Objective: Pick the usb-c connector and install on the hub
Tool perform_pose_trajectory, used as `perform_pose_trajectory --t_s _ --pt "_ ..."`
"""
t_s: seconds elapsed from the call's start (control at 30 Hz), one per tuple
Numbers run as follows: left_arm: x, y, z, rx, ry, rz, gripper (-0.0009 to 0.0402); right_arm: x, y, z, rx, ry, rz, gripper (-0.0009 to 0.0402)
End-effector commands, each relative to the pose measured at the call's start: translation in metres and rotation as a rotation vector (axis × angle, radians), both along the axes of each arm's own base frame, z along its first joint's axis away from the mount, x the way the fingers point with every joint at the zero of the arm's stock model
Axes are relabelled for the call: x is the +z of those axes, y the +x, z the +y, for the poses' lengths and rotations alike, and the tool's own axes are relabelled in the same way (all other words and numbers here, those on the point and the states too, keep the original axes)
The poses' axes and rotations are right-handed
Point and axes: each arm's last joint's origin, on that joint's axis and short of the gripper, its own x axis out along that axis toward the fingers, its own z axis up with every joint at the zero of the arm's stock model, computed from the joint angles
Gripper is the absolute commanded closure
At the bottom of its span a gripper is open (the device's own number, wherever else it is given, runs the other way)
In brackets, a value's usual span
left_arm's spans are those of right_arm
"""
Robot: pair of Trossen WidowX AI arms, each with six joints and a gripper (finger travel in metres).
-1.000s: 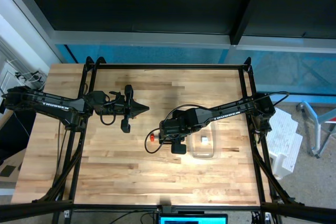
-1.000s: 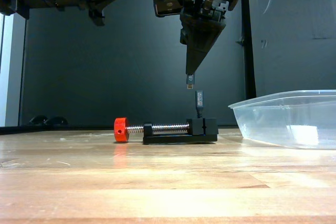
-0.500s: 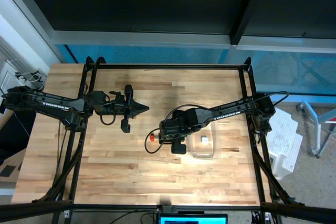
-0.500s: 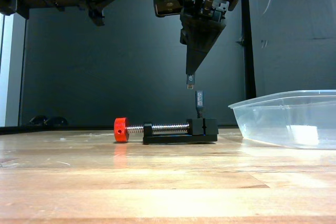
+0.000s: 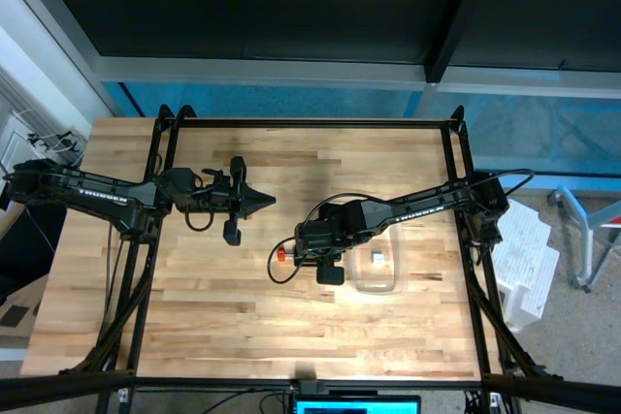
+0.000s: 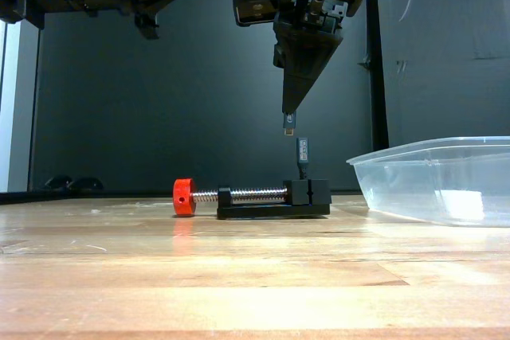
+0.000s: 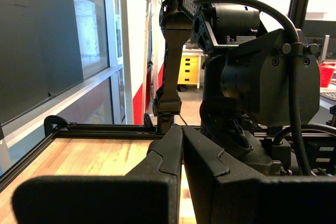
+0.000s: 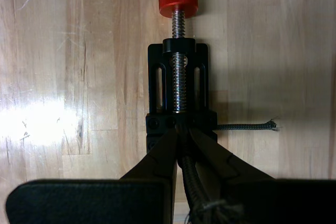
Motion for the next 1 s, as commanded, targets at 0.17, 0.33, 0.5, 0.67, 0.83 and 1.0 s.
perform_pose_trajectory --t_s 0.17,0.33,0.5,0.67,0.83,1.0 --pt "0.000 0.000 0.000 0.000 0.000 0.000 0.0393 0.000 0.000 0.000 0.000 0.000 -0.002 0.0393" --pt "0.000 0.000 0.000 0.000 0.000 0.000 0.0393 0.000 0.000 0.000 0.002 -0.001 -0.001 0.0393" --pt "0.000 0.000 0.000 0.000 0.000 0.000 0.0393 0.003 -0.001 -0.002 0.004 -0.001 -0.006 0.0393" --pt "0.000 0.000 0.000 0.000 0.000 0.000 0.0393 0.008 -0.003 -0.004 0.011 -0.004 -0.009 0.0393" --pt "0.000 0.000 0.000 0.000 0.000 0.000 0.0393 0.012 -0.008 -0.005 0.025 -0.011 0.002 0.0393" --pt "0.000 0.000 0.000 0.000 0.000 0.000 0.0393 0.015 -0.011 -0.006 0.030 -0.015 0.013 0.0393"
